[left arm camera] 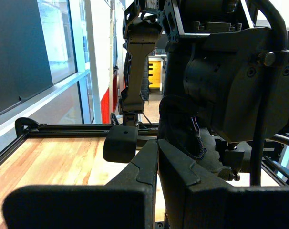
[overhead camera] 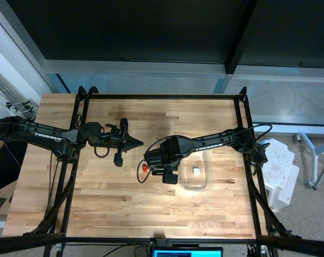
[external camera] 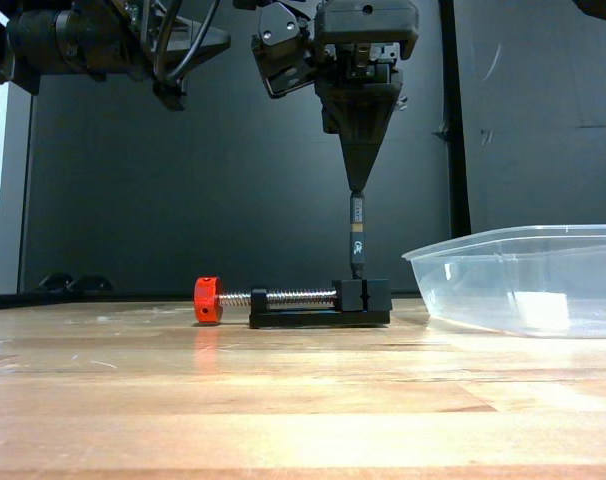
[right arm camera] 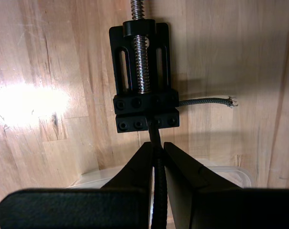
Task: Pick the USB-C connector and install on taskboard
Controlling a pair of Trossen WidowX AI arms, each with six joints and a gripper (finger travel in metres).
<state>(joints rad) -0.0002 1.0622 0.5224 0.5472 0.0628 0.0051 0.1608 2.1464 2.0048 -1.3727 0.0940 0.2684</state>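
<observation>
A: Right side?
B: The right gripper (external camera: pixel 355 185) pinches the USB-C connector (external camera: pixel 356 235) and holds it upright. Its lower tip meets the top of the taskboard (external camera: pixel 318 306), at the end away from the orange-red knob (external camera: pixel 207 299). Taskboard is around the middle of the worktop (overhead camera: pixel 98 203).
A: Tray?
B: Clear tray (external camera: pixel 523 285) just beside the taskboard, toward the right edge, with a small white piece (overhead camera: pixel 196 170) inside.
A: Left?
B: The left gripper (overhead camera: pixel 139 142) is farther back, in the air, fingers pressed together, nothing between them.
</observation>
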